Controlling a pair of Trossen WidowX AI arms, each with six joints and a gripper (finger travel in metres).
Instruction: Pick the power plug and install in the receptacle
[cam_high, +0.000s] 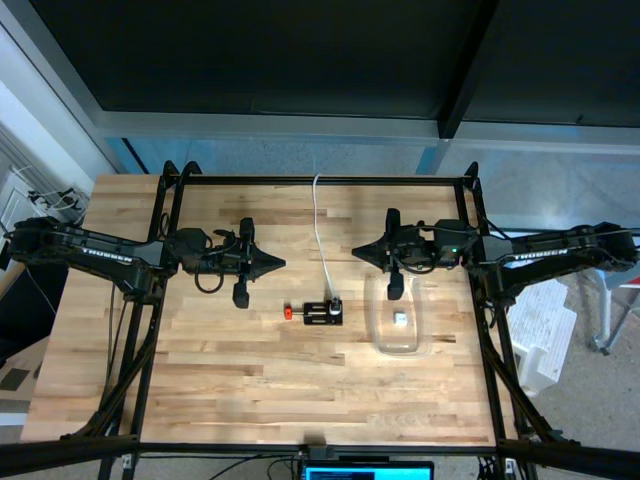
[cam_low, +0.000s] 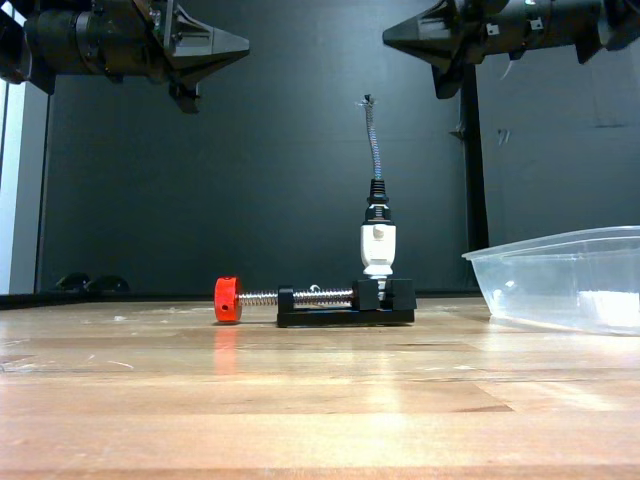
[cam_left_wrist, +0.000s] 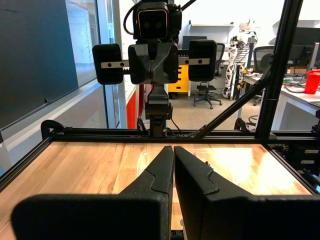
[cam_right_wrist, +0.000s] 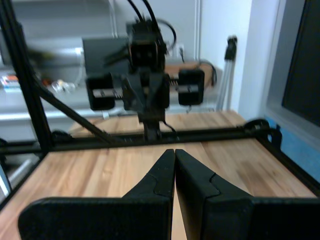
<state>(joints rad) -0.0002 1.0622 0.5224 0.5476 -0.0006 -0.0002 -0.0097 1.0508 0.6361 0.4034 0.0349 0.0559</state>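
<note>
left gripper (cam_high: 272, 263) & right gripper (cam_high: 362, 252) both hung high over the table (cam_high: 200, 380), tips pressed together, holding nothing. plug couldn't be picked out anywhere; maybe in the tray (cam_high: 382, 338) by the white cube (cam_high: 400, 319), can't tell. prob. tiny, light, stiff, apt to slip: pinch across its body sides. socket (cam_low: 377, 247) stood upright in the clamp (cam_low: 345, 303). its cable (cam_high: 320, 225) rose from its top, and that plus the tray walls could hamper reach.

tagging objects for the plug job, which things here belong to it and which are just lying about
Job: receptacle with white cable, in the black clamp; left tool and right tool, both shut, raised either side of it. No power plug made out.
Lying about: clear tray, holding a white cube.
</note>
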